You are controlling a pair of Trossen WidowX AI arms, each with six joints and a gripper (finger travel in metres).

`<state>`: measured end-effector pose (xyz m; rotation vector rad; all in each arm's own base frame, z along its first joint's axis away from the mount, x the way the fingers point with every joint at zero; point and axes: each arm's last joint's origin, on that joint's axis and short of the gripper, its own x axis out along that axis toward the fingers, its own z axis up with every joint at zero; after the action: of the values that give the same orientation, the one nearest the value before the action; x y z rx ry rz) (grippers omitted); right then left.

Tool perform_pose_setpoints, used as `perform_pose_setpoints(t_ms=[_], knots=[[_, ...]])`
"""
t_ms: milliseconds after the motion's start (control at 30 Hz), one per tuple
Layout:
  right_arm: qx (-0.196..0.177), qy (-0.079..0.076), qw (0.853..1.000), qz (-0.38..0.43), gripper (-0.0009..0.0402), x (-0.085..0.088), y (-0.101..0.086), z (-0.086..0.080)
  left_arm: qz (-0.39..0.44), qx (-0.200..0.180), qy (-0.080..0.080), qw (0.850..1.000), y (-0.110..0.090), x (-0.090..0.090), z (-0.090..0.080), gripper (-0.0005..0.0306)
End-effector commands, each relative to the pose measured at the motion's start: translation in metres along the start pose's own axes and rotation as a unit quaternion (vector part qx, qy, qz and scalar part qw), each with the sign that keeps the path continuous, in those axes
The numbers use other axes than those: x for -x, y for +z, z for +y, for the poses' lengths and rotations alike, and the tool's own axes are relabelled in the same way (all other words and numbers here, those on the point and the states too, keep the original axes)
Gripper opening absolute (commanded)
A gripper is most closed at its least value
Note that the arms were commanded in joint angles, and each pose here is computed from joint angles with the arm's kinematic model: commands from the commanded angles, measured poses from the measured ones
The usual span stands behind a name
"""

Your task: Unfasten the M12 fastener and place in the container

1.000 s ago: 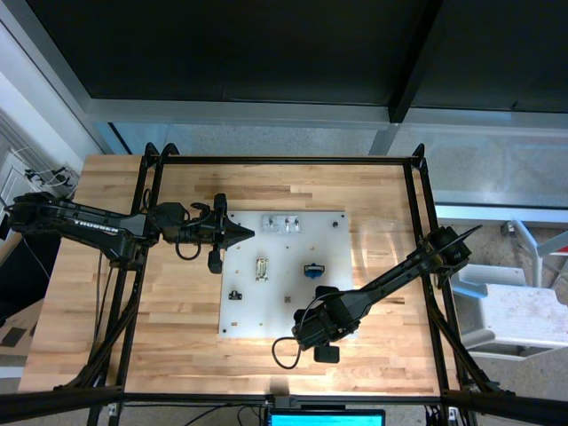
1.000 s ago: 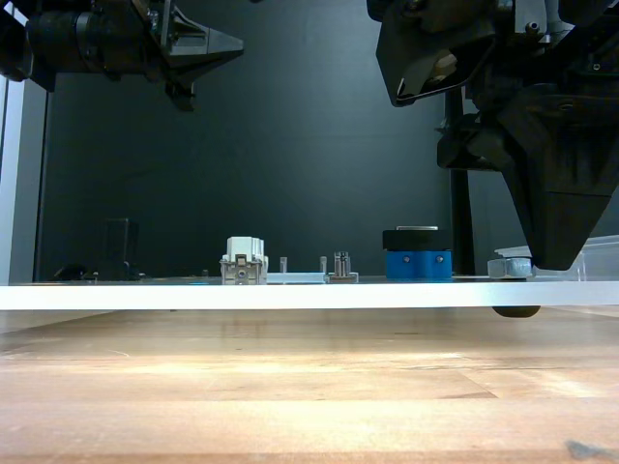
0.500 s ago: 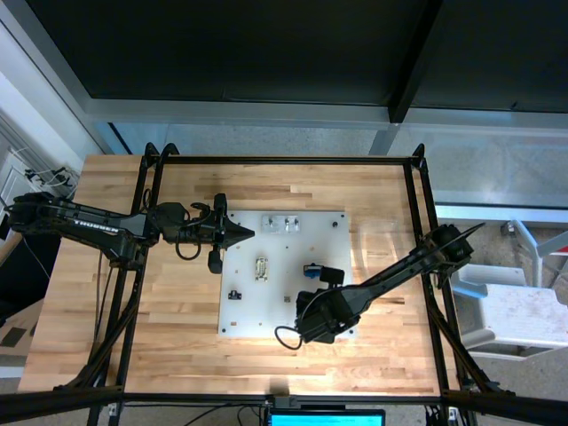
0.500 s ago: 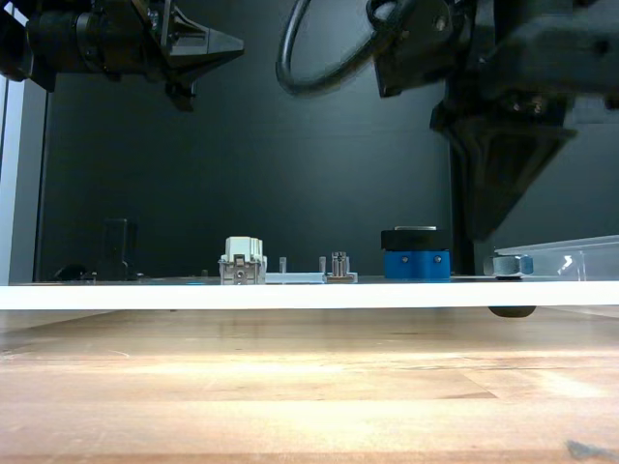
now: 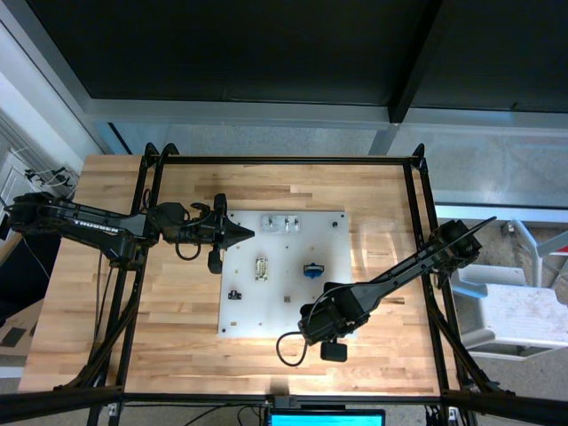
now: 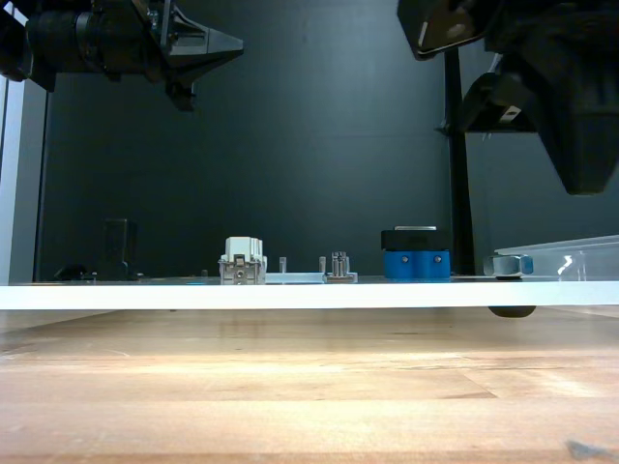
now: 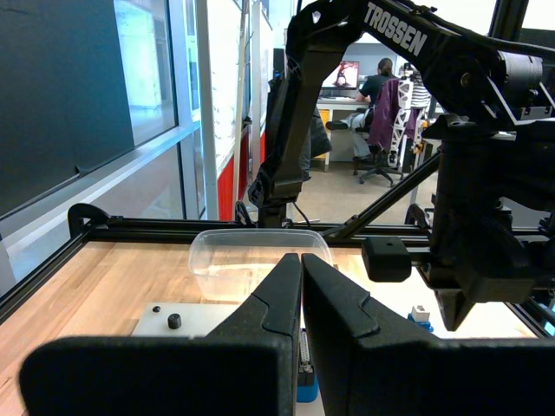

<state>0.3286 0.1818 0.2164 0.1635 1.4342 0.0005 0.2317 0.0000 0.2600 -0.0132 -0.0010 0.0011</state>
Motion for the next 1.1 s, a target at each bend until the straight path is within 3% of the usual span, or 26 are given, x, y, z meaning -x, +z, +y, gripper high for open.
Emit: perform_pose_setpoints(t_ms=[33,333,600,800,1100], knots=[[0.012,0.005,1.0,-0.008,0.0,-0.008,0.004,0.003,-0.001,0.0,0.0,1.0,0.0,0.0,0.0,0.0],[0.022,0.009,1.0,-0.016,0.0,-0.033,0.011,0.008,0.0,0.0,0.0,1.0,0.0,0.0,0.0,0.0],[0.02,-0.006,1.0,-0.018,0.0,-0.033,0.012,0.005,0.0,0.0,0.0,1.0,0.0,0.0,0.0,0.0],[0.018,-0.033,0.999,-0.022,0.0,-0.033,0.011,0.002,0.0,0.0,0.0,1.0,0.0,0.0,0.0,0.0],[0.018,-0.035,0.999,-0.021,0.0,-0.033,0.011,0.001,0.0,0.0,0.0,1.0,0.0,0.0,0.0,0.0]])
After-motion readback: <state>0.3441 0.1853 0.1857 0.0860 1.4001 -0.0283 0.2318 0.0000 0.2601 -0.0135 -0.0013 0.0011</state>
